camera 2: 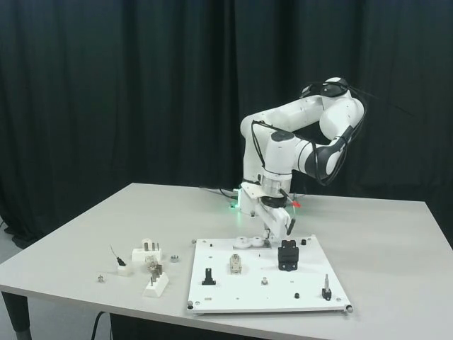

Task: Insert small gear.

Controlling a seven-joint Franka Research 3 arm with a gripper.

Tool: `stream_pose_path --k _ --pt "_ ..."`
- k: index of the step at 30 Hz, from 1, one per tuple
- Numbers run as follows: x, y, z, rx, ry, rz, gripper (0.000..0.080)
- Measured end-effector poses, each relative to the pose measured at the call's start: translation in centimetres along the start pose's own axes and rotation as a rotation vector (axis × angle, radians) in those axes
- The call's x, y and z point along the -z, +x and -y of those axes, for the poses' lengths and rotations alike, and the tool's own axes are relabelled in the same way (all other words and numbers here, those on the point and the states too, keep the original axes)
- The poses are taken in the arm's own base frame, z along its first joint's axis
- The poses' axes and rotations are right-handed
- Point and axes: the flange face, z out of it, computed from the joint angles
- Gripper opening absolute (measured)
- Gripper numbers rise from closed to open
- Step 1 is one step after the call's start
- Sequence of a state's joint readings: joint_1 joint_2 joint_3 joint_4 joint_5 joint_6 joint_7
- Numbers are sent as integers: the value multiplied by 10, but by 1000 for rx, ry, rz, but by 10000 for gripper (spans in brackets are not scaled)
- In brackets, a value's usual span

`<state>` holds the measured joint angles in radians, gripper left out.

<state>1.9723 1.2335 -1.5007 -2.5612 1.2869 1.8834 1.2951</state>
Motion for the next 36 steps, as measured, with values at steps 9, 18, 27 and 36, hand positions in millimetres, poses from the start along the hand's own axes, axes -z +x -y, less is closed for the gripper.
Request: stream_pose_path --k 9,18,27,36 --pt "-2 -2 -1 4 -2 0 199" --pt "-5 -4 -1 8 4 -6 199" --pt "-5 -3 0 9 10 -9 199" --pt "-7 -4 0 12 18 -17 199"
